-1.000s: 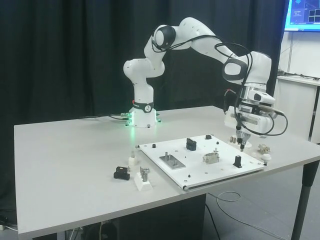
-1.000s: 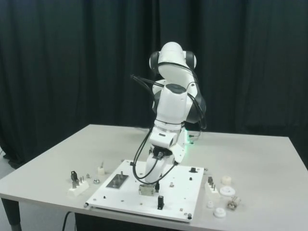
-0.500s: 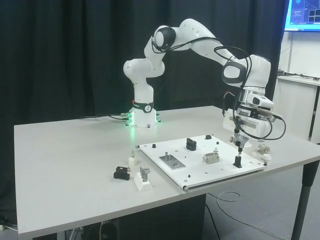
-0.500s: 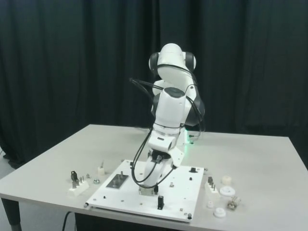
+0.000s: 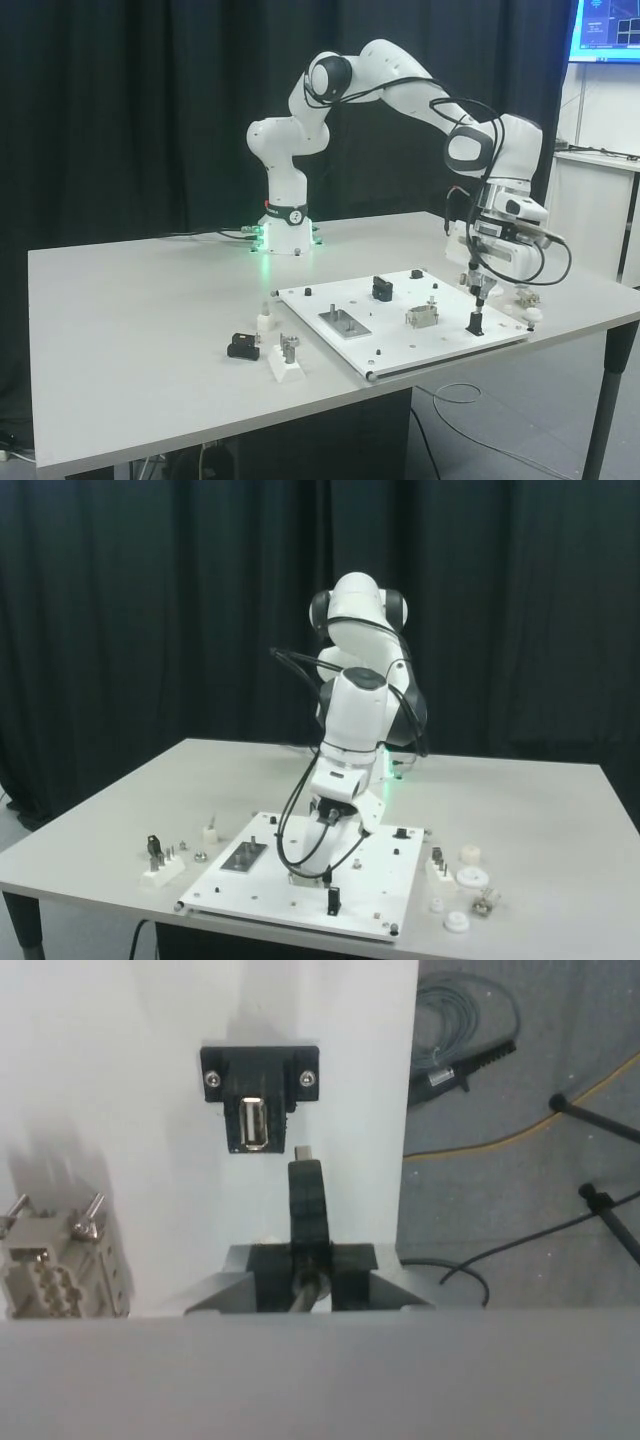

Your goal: Insert USB.

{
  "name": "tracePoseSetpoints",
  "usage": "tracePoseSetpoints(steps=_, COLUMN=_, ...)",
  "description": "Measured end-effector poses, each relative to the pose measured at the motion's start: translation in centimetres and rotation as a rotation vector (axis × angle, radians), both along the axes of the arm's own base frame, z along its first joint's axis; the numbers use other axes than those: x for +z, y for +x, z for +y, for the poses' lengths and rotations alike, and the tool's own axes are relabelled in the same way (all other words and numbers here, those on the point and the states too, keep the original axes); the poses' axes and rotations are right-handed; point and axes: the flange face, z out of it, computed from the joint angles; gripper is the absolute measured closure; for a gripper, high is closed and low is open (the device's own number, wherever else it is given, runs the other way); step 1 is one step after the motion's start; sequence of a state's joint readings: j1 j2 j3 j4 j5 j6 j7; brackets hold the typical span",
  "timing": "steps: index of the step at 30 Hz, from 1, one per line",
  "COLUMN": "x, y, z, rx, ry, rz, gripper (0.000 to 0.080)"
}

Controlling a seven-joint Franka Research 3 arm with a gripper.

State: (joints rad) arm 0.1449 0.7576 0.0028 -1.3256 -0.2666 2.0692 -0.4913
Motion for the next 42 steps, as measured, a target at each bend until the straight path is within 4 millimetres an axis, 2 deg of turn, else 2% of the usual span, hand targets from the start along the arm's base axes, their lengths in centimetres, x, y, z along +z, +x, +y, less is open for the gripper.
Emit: tracePoseSetpoints(steps=42, x=-0.48, y=-0.52, z=0.82, rx=0.004, ry=0.010, rz=0.030, gripper=0.0732)
